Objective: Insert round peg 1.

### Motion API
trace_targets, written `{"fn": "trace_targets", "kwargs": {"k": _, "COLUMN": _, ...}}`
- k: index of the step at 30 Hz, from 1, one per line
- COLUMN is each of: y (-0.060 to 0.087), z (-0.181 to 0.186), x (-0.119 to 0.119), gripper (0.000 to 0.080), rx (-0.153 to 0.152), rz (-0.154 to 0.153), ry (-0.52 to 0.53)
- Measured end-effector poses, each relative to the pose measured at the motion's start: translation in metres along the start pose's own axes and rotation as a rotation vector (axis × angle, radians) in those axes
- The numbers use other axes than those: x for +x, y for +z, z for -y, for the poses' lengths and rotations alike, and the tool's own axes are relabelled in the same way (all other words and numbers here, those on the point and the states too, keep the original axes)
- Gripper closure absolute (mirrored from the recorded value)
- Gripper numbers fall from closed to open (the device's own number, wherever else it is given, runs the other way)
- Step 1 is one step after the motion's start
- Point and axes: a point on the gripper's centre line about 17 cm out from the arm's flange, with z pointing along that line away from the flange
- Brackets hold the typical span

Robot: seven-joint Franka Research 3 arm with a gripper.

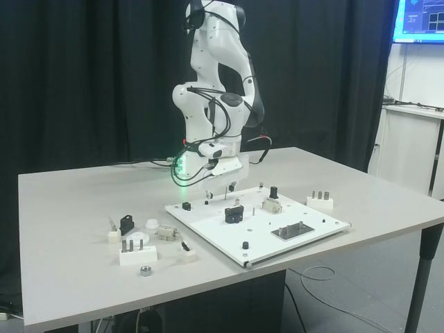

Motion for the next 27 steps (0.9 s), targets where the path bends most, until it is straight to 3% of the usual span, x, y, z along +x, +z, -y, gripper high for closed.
{"fn": "trace_targets", "kwargs": {"k": 16, "y": -0.011, "z": -0.004, "x": 0.008, "gripper": 0.0003, "rx": -0.008, "rz": -0.025, "ry": -0.005}}
{"fn": "trace_targets", "kwargs": {"k": 27, "y": -0.028, "z": -0.009, "x": 0.014, "gripper": 0.0003, "rx": -0.014, "rz": -0.060, "ry": -0.007}}
